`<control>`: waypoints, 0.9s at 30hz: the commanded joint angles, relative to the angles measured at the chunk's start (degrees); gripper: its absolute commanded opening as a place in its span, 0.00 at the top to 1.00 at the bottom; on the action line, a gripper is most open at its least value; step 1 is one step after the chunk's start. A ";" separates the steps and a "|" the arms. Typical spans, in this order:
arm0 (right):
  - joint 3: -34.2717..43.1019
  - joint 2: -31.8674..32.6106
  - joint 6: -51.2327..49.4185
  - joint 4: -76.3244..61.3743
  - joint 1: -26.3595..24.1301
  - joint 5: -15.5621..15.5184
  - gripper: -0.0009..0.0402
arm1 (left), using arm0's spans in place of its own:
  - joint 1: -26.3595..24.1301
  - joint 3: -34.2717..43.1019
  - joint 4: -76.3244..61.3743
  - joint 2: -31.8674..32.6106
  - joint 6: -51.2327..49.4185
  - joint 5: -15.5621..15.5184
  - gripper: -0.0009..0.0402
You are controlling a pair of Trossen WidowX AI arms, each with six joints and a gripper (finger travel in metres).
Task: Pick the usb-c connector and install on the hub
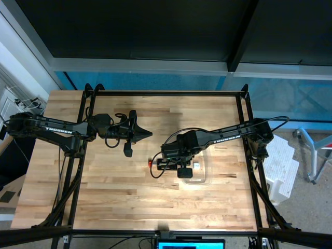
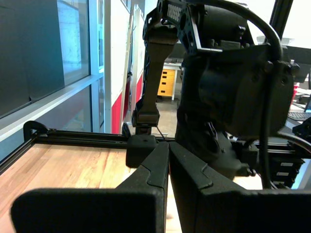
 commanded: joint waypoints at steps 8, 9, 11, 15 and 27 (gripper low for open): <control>3.80 2.58 -0.70 -0.02 -0.52 1.51 0.98 | 0.00 0.00 0.00 0.02 0.00 0.02 0.98; 3.85 2.58 -1.01 0.35 -0.52 1.53 0.98 | 0.02 0.00 0.00 0.02 0.00 0.02 0.98; 3.82 2.58 -1.09 0.74 -0.59 1.53 0.98 | 0.02 0.00 0.00 0.02 0.00 0.02 0.98; 3.82 2.58 -1.11 1.14 -0.68 1.53 0.98 | 0.02 0.00 0.00 0.02 0.00 0.02 0.98; 4.35 3.54 -2.01 2.01 -0.66 3.02 0.98 | 0.02 0.00 0.00 0.02 0.00 0.02 0.98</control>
